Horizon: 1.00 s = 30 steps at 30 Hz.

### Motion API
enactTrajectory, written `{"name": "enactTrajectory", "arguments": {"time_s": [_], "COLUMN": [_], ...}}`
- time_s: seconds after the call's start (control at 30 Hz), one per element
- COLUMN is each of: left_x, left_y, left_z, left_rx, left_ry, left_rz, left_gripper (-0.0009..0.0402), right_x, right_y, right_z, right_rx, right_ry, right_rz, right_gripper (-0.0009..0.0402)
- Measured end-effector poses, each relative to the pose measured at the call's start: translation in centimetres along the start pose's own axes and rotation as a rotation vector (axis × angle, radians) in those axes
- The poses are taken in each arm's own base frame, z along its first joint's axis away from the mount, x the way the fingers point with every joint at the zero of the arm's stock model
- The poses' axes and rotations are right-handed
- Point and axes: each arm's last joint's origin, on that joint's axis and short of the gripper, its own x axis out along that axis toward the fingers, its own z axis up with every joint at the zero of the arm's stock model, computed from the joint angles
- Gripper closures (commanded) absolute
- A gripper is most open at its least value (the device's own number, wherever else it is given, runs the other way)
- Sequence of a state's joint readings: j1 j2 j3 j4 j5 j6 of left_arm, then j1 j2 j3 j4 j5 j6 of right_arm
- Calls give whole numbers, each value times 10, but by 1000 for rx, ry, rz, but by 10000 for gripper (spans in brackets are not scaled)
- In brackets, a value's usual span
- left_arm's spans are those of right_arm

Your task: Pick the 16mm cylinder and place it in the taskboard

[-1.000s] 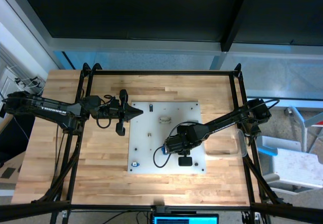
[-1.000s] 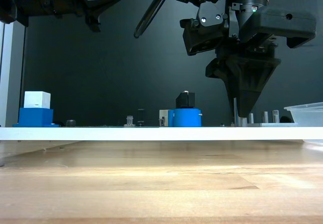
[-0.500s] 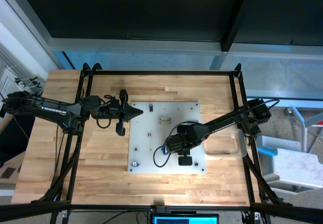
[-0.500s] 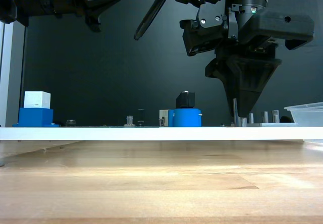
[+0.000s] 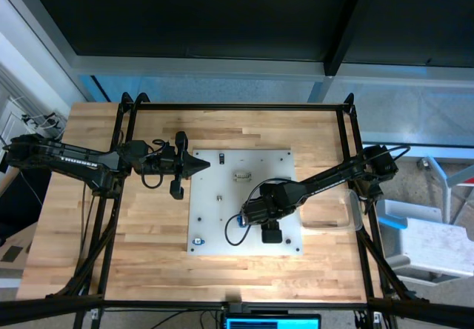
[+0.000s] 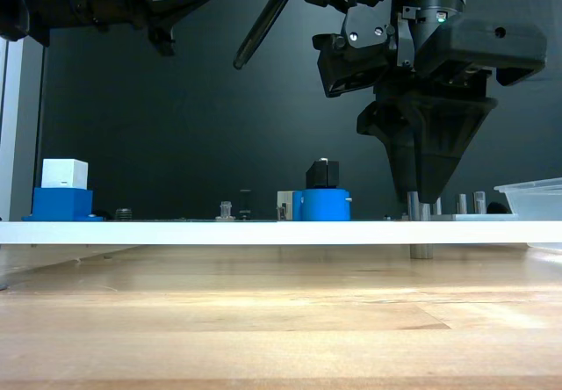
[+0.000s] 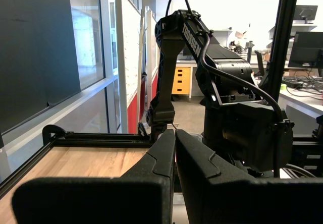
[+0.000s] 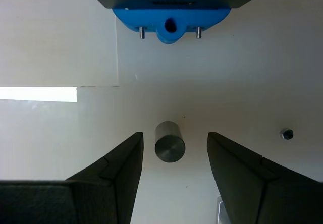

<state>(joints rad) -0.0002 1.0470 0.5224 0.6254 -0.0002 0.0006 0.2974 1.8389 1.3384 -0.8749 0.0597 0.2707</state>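
Since the 16mm cylinder stands upright in the taskboard with the right gripper poised straight above it, fingers spread wide and touching it on neither side, I'd say the placing step is all but done. From table height a grey stub pokes out under the board right below the gripper, which looks to me like the peg's lower end dropped through its hole. That spot is a little toward 5 o'clock from the board's middle.

What's wanted next, I reckon, is a straight lift clear, with the fingers apart so they don't snag the peg. A blue fitting sits close by the cylinder but apart from it, and neither it nor a small screw head seems to block a vertical retreat. Other pegs stand near, and the clear tray lies at the board's 3 o'clock edge.

The left gripper hangs high over the board's 10 o'clock edge, fingers pressed together and holding nothing.
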Motion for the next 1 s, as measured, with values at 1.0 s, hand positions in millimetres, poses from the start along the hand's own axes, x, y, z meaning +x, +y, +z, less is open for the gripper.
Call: {"name": "enactTrajectory", "arguments": {"time_s": [1.0], "left_x": [0], "left_y": [0], "left_z": [0], "left_rx": [0], "left_ry": [0], "left_rz": [0], "left_gripper": [393], "right_x": [-61], "right_y": [-6], "right_z": [-16], "right_rx": [1], "right_ry": [-54], "right_rz": [25], "right_gripper": [208]}}
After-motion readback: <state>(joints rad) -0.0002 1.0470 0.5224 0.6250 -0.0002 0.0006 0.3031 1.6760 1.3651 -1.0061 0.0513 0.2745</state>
